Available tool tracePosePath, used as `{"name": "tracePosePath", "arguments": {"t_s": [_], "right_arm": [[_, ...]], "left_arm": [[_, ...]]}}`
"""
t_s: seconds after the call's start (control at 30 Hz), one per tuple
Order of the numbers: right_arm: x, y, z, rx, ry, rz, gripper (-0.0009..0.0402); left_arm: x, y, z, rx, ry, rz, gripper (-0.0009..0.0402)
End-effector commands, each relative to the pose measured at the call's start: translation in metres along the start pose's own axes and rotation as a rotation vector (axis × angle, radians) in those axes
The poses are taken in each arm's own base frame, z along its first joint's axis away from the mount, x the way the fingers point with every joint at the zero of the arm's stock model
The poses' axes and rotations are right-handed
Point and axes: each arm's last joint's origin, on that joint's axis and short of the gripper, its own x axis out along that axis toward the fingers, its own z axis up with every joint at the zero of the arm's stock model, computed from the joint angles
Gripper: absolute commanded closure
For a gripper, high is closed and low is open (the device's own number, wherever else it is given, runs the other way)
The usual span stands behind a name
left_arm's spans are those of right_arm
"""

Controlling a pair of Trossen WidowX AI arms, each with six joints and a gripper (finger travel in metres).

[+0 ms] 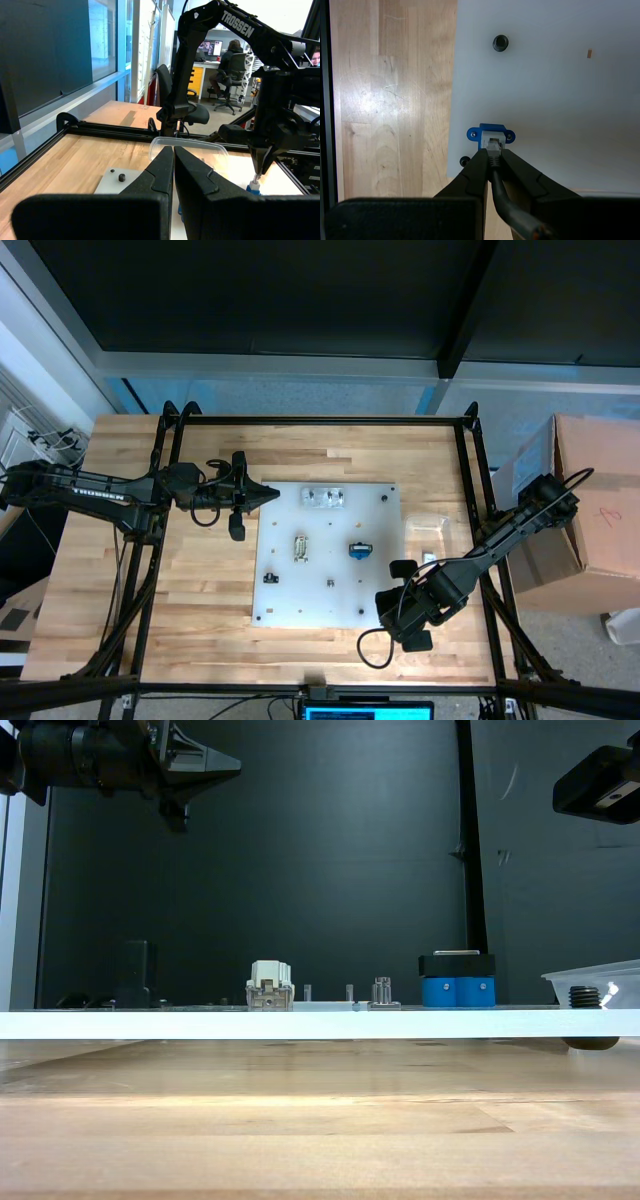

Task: Pick the RJ45 connector and install on the taskboard

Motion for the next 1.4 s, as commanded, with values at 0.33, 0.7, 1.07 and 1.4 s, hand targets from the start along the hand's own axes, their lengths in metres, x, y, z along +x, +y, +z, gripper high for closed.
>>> {"name": "tracePosePath", "arguments": {"t_s": [0.33, 0.7, 1.07, 1.4], "right_arm": [[0.0034, 0.0005, 0.0019, -0.003, -0.014, -0.009, 0.0393], [0.0063, -0.0020, -0.0015, -0.002, 0.009, -0.025, 0.0393], [0.0047, -0.0027, -0.0023, -0.001, 0.011, -0.027, 0.0393], [0.0049, -0.0027, -0.0021, 0.005, 0.007, -0.031, 0.0393]], "left_arm": [[0.0000, 0.0001, 0.0001, 0.000, 0.000, 0.000, 0.0393], [0.0000, 0.0001, 0.0002, 0.000, -0.001, 0.000, 0.0393], [0.0000, 0.0001, 0.0002, 0.000, -0.001, 0.000, 0.0393], [0.0000, 0.0001, 0.0002, 0.000, -0.001, 0.000, 0.0393]]}}
